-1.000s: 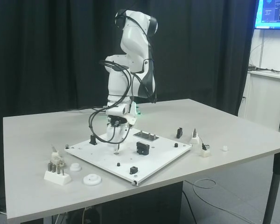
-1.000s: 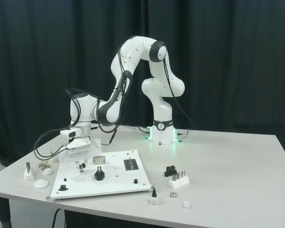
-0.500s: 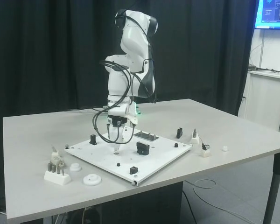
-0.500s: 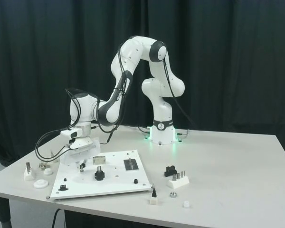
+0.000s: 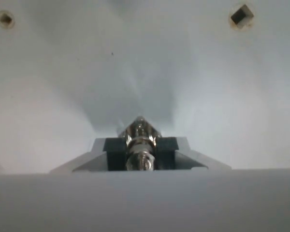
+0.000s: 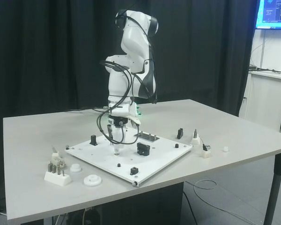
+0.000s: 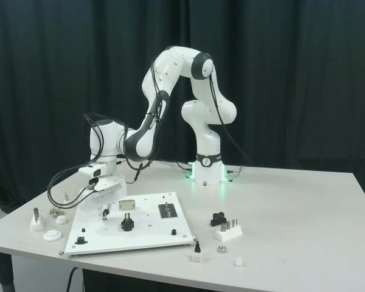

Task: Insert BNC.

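One tool (image 6: 116, 151), clamped on the BNC (image 5: 140, 145), now further along the white board (image 6: 131, 157) than a second ago, low over it; nearer insertion, likely not seated yet.

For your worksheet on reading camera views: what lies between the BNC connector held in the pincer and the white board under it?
Nothing: in the wrist view the BNC connector hangs over a bare stretch of the white board, holes off to the sides.
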Robot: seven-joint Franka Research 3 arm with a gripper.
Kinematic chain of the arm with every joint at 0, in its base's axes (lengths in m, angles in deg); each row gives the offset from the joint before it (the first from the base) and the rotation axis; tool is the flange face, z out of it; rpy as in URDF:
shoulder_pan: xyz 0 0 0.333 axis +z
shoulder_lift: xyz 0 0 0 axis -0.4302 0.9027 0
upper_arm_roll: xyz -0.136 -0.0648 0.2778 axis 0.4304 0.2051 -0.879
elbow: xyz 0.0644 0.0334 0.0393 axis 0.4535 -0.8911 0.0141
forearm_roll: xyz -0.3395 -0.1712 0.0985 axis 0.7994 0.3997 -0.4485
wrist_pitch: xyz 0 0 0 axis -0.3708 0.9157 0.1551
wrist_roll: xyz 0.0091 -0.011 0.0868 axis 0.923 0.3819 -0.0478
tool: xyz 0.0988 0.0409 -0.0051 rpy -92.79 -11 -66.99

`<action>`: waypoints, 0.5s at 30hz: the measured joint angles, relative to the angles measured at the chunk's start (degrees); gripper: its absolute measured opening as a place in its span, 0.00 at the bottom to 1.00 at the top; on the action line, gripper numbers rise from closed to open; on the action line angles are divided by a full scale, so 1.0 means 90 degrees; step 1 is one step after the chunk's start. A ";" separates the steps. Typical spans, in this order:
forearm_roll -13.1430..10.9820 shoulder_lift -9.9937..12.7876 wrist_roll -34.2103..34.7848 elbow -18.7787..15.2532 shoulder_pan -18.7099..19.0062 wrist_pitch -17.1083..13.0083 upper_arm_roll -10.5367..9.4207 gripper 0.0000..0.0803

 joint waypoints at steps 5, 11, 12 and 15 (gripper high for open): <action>0.0000 0.0000 -0.0267 -0.0003 0.0001 -0.0010 0.0000 0.15; 0.0000 0.0000 -0.0746 -0.0009 0.0002 -0.0026 0.0000 0.15; 0.0000 -0.0001 -0.0788 -0.0009 0.0002 -0.0027 0.0000 0.15; 0.0000 -0.0002 -0.0976 -0.0011 0.0002 -0.0028 0.0000 0.15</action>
